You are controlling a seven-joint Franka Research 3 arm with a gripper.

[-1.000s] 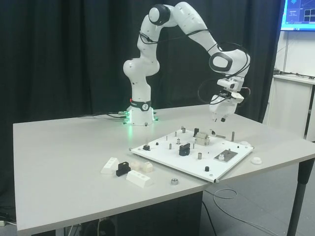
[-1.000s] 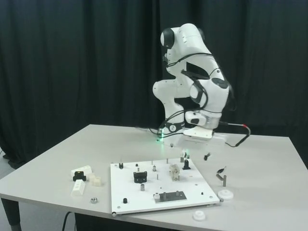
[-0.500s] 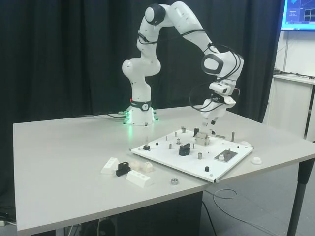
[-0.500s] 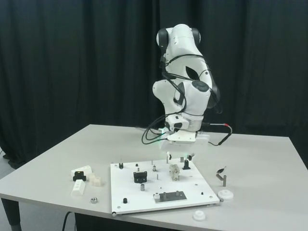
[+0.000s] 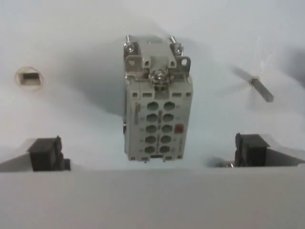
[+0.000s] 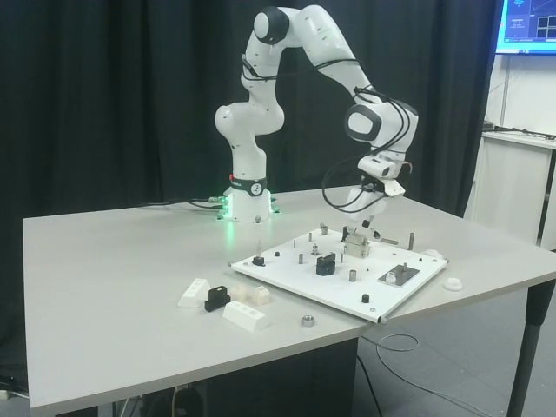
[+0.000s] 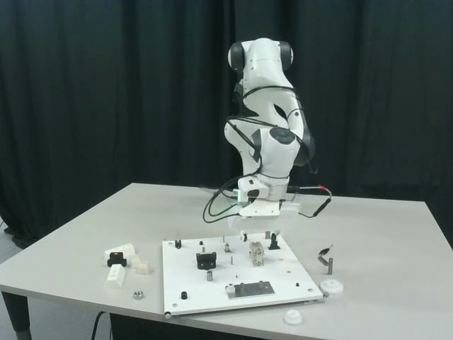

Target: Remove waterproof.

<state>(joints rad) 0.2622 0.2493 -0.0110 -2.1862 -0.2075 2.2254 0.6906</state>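
One multi-pin connector block (image 5: 157, 102), seemingly the waterproof part, stands upright near the middle of the white board (image 6: 295, 282), held by screws at its end, so it likely needs a straight pull off its mount. The gripper (image 5: 147, 155) hangs directly above it, fingertips spread wide on either side and touching nothing, apparently lined up for a grasp. Tiny markings beside the pin holes are unreadable. Loose white blocks (image 6: 224, 301) lie apart on the grey table (image 6: 113, 278).
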